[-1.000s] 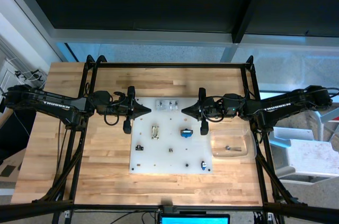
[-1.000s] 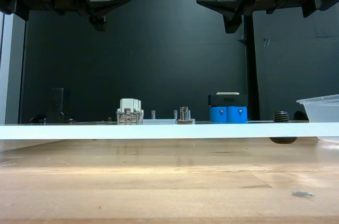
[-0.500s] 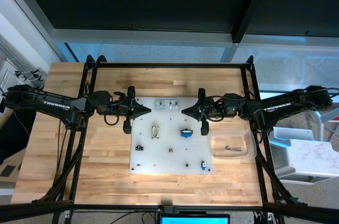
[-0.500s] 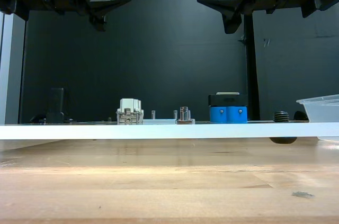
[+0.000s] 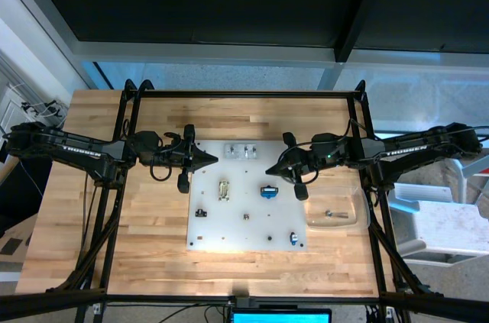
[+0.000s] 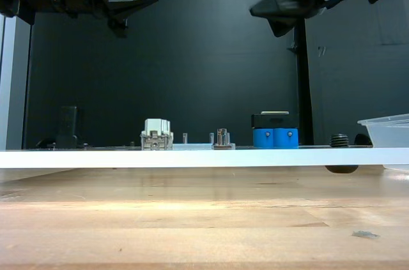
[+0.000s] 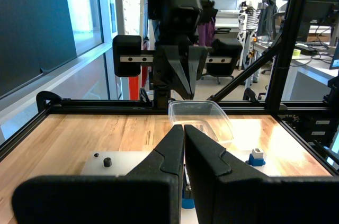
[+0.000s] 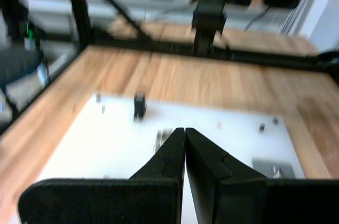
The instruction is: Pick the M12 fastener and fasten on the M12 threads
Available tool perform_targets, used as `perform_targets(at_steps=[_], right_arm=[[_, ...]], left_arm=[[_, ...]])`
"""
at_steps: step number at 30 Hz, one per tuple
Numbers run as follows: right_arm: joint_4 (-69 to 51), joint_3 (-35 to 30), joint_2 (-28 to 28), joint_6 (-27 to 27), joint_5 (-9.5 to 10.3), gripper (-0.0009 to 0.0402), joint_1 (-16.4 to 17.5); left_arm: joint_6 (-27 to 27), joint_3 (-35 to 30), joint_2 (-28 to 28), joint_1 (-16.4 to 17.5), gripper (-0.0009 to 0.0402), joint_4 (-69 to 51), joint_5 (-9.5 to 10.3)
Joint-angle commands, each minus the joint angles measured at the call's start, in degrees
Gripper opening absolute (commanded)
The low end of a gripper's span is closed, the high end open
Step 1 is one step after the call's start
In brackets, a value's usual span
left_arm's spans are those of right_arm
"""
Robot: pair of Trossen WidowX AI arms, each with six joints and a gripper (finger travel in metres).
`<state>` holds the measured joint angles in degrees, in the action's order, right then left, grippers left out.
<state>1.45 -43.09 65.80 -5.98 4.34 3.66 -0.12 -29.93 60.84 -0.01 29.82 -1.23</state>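
- High view: the nut (image 5: 329, 213) lies loose inside the clear tray (image 5: 309, 220), just beside another small metal piece (image 5: 341, 215). The right gripper (image 5: 267, 171) hangs beyond the tray's far left corner, over the white board (image 5: 229, 224). The left gripper (image 5: 216, 159) sits well apart from the tray, across the board.
- Low view: the black ribbed stud (image 6: 339, 140) stands just left of the tray and shows bare ribs with nothing on top. Both grippers hang high above the tray's rim, and the right one tips downward.
- Left wrist view: the left fingers (image 7: 172, 142) are pressed together on nothing. The tray shows ahead of them.
- Right wrist view: the right fingers (image 8: 197, 144) are closed and empty, aimed at the board rather than the tray.
- The step in hand looks like the reach for the nut. The right gripper should swing over the tray and spread its fingers before dipping below the rim. It should then come straight down clear of the walls and the neighbouring piece. A level grip on the nut would let it start squarely on the stud.
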Motion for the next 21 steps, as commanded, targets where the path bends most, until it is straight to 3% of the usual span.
perform_targets(at_steps=[1,8,15,19,21], right_arm=[[-8.9,-2.7,0.0,-3.7,-0.28,0.0,1.6],[-27.9,-8.6,0.0,-9.6,-0.55,0.0,5.2],[-43.6,-14.2,0.2,-12.6,-2.43,0.0,8.1],[-50.0,-16.5,0.3,-13.3,-5.05,0.0,9.9],[-52.8,-17.3,0.3,-14.1,-5.42,0.0,10.8]], left_arm=[[0.0,0.0,0.0,0.0,0.0,0.0,-0.02],[0.0,0.0,0.0,0.0,0.0,0.0,-0.02],[0.0,0.0,0.0,0.0,0.0,0.0,-0.02],[0.0,0.0,0.0,0.0,0.0,0.0,-0.02],[0.0,0.0,0.0,0.0,0.0,0.0,-0.02]])
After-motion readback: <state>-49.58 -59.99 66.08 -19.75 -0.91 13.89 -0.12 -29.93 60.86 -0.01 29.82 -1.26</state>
